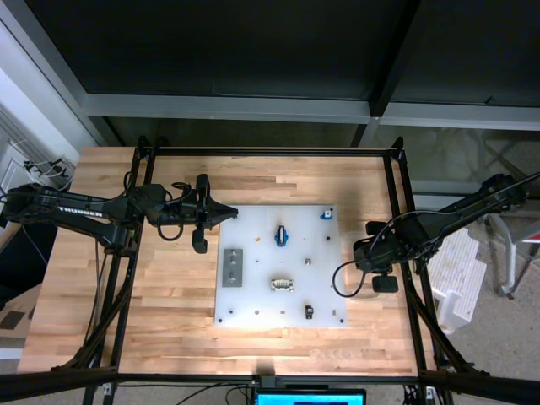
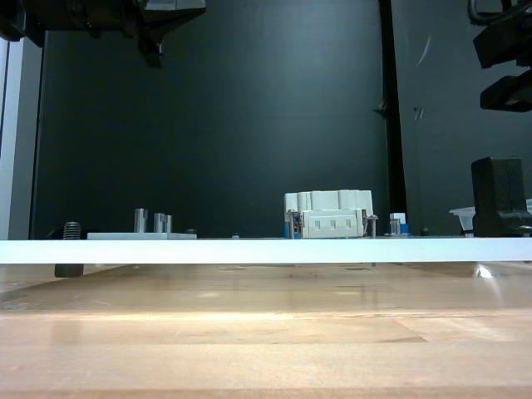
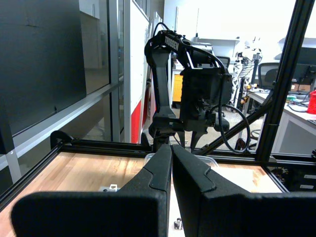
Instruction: Pick the 16mm bar and install on taskboard
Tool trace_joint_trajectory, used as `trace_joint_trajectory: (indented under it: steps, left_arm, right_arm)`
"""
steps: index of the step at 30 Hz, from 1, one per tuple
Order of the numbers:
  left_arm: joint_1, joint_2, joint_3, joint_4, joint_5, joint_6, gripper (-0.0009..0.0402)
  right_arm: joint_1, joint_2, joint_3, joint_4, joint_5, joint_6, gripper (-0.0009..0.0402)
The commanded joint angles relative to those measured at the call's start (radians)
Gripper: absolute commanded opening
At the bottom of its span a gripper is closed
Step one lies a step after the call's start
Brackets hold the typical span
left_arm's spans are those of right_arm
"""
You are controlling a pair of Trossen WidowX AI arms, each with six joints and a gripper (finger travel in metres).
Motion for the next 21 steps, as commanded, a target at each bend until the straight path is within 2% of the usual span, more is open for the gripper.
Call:
trace_joint_trajectory:
  steps: [1, 11, 21]
  left_arm:
    - [0.0, 0.0, 0.0, 0.0, 0.0, 0.0, 0.0]
    - [0.0, 0.0, 0.0, 0.0, 0.0, 0.0, 0.0]
    - [0.0, 0.0, 0.0, 0.0, 0.0, 0.0, 0.0]
  right_arm:
    - [0.006, 0.014, 0.013, 0.002, 0.0, 0.055, 0.0]
    - [0.024, 0.095, 0.103, -0.009, 0.002, 0.126, 0.0]
    - [0.068, 0.215, 0.198, 0.012, 0.001, 0.126, 0.0]
